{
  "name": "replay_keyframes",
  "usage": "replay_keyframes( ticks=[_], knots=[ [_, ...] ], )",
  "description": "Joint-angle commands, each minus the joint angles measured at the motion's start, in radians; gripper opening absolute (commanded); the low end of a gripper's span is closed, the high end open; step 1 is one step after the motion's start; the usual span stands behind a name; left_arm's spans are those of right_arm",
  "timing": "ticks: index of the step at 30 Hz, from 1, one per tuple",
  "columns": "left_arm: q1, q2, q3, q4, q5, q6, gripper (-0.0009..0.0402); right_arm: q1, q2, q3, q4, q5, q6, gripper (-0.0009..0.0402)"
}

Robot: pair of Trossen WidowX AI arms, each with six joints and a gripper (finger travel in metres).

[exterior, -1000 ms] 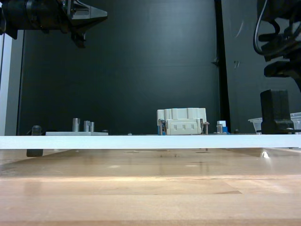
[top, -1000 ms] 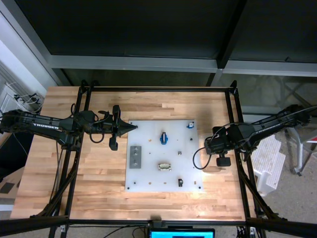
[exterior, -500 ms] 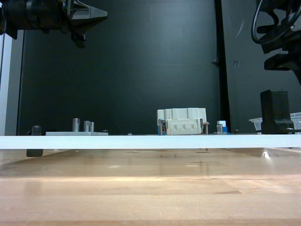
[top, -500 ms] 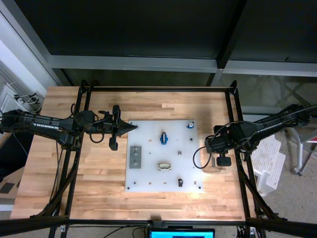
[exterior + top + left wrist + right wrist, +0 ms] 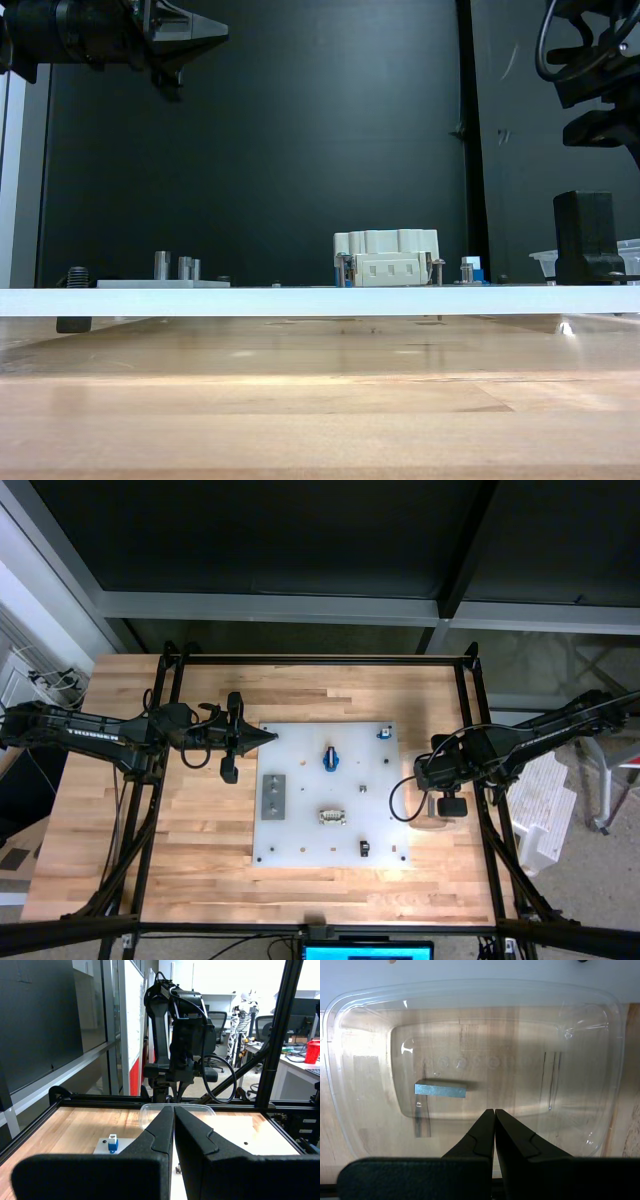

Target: Pick the 16mm bar and install on taskboard

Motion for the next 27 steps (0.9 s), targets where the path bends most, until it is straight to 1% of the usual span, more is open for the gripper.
replay_keyframes(
  ticks=[1,5,9,15,18,22,25,27],
  knots=[
    [0.0,0.0,0.0,0.0,0.0,0.0,0.0,0.035,0.0,0.0,0.016,0.0,-0.09,0.0],
    [0.0,0.0,0.0,0.0,0.0,0.0,0.0,0.082,0.0,-0.001,0.034,0.001,-0.221,0.0001],
    [0.0,0.0,0.0,0.0,0.0,0.0,0.0,0.086,0.001,-0.002,0.047,0.001,-0.23,0.001],
    [0.0,0.0,0.0,0.0,0.0,0.0,0.0,0.122,0.001,-0.019,0.098,0.002,-0.201,0.0041],
    [0.0,0.0,0.0,0.0,0.0,0.0,0.0,0.132,0.011,-0.024,0.106,0.002,-0.112,0.0055],
    [0.0,0.0,0.0,0.0,0.0,0.0,0.0,0.161,0.037,-0.024,0.106,0.0,0.057,0.0063],
    [0.0,0.0,0.0,0.0,0.0,0.0,0.0,0.171,0.06,-0.024,0.108,0.0,0.246,0.0064],
    [0.0,0.0,0.0,0.0,0.0,0.0,0.0,0.173,0.072,-0.024,0.111,0.001,0.406,0.0064]
  ],
)
